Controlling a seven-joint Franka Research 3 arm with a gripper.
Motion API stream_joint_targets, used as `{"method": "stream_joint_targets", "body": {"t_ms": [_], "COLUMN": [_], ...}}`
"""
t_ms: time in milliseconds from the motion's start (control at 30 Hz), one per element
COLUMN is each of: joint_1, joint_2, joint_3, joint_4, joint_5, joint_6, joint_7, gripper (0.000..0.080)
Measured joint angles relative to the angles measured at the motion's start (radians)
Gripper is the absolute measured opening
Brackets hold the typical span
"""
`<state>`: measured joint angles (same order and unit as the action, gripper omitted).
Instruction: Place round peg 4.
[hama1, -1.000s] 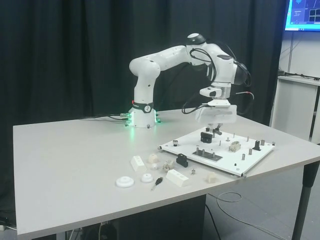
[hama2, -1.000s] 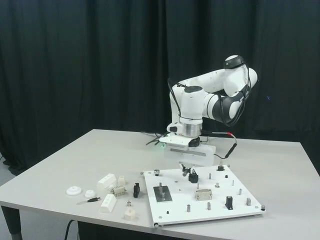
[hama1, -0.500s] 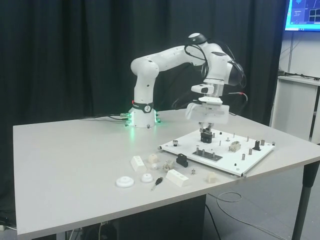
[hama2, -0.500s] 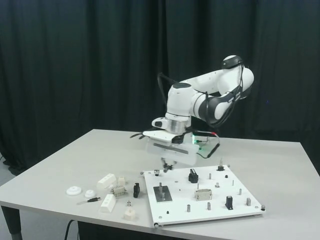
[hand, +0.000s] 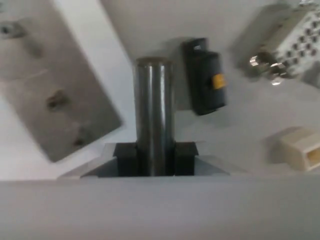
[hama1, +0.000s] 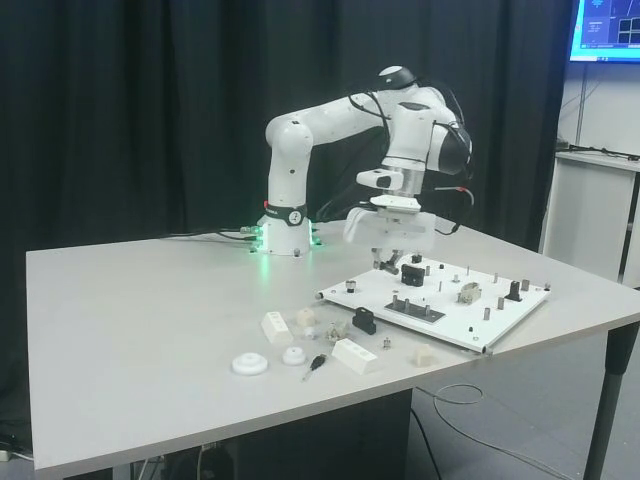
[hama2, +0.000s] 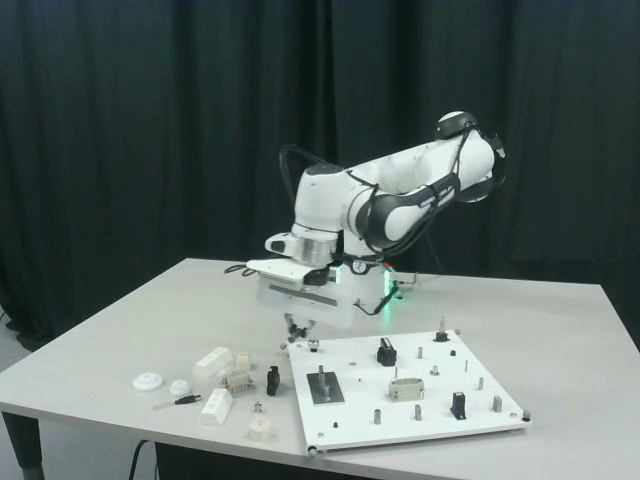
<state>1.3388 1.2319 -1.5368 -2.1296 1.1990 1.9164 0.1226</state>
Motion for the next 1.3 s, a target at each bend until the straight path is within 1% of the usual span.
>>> {"method": "stream_joint_targets", "body": {"t_ms": [267,767,933,1167,1300], "joint_1": [-0.081,-0.217,-0.255,-0.308,-0.337], "joint_2": [0.008,0.036,0.044,0.048,0.055], "joint_3": [0.006,0.036,0.048,0.072,0.082], "joint_4": [0.027,0.078,0.098,0.127,0.141], "joint_5": [0.000,0.006,0.009,0.014,0.027], "joint_6": [0.000,0.000,0.002,0.018,0.019], "joint_7": [-0.048,-0.158,-0.173,-0.182,-0.182], "gripper": [0.0147,0.0147,0.0147,0.0147,0.0147]}}
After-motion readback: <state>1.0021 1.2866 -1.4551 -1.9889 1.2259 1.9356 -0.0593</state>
